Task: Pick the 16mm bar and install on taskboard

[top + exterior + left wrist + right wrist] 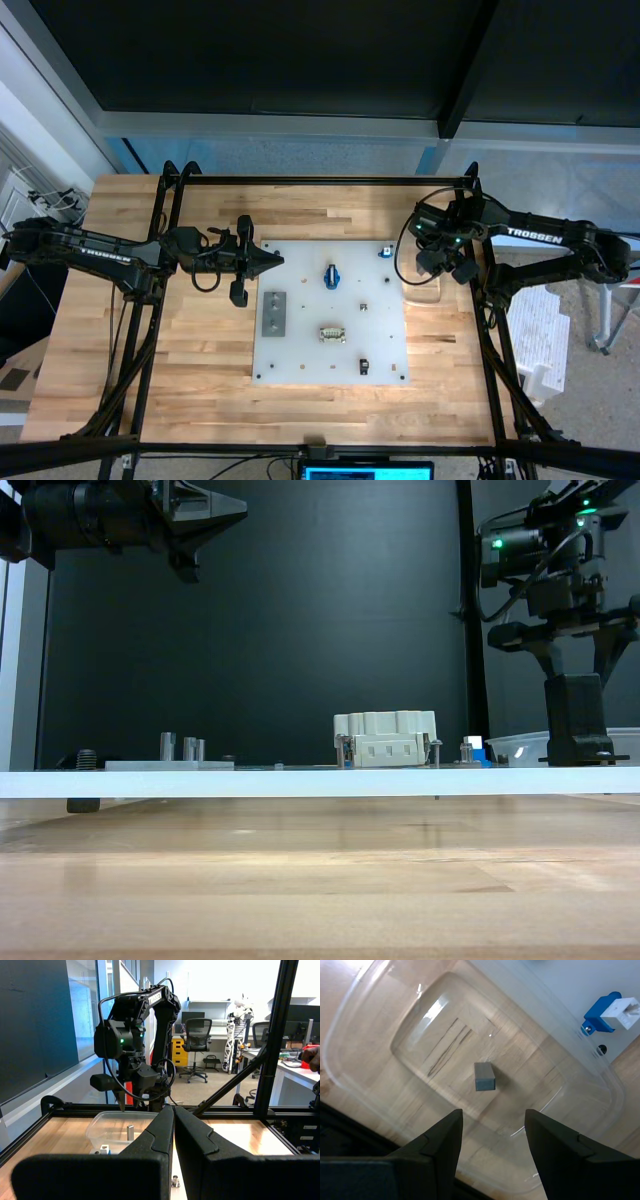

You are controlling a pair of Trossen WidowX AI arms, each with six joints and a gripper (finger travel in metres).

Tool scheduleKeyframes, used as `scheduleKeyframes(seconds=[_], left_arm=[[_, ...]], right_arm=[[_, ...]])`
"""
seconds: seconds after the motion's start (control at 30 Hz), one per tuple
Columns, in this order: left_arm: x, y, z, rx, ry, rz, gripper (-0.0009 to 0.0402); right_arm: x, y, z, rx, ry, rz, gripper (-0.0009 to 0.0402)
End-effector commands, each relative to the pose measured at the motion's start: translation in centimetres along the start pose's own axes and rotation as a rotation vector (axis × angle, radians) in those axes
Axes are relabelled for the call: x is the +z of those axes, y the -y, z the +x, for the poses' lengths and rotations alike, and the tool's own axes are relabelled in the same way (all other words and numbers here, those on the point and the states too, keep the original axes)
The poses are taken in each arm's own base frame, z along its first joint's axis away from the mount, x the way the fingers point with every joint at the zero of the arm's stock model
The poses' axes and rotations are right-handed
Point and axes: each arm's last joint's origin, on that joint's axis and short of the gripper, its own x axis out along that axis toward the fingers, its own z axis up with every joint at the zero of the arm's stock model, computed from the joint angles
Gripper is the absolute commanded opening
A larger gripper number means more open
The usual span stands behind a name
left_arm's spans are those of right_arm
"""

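- High view: the white taskboard (300, 360) sits in the middle of the wooden table (170, 380), with a grey block (273, 312) and a blue knob (333, 276) on it. The left gripper (268, 260) hangs over the board's left edge, nose pointing toward the right arm. The right gripper (440, 268) is just off the board's far right corner, above a clear tray (437, 293).
- Low view: the left gripper is way up in the air, well above the board. The right gripper reaches down to about the tray's rim. A beige connector (385, 738) stands on the board between them.
- Left wrist view: the left gripper's fingers are pinched together with nothing in them. Past them you can see the right arm (135, 1055) over the tray. The 16mm bar (130, 1131) is inside the tray, a short grey piece standing on end with its long axis straight up.
- Right wrist view: this one looks almost straight down on the bar, so its top end points up at the camera. It sits around the middle of the tray floor, clear of the walls. The right gripper's fingers are spread wide and empty, not touching the bar. A blue and white connector (612, 1010) sits on the board corner just beside the tray.
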Motion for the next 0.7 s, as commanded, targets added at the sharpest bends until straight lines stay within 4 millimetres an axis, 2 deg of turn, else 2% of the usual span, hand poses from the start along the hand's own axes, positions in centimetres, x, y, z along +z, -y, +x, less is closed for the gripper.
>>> scheduleKeyframes(seconds=[0.03,0.7], left_arm=[[0.0,0.0,0.0,0.000,0.000,0.000,0.0000],[0.0,0.0,0.0,0.000,0.000,0.000,0.0000]], right_arm=[[0.0,-0.1,0.7,-0.004,0.002,-0.013,0.0182],[0.1,-0.3,3.7,-0.003,0.012,-0.014,0.0181]])
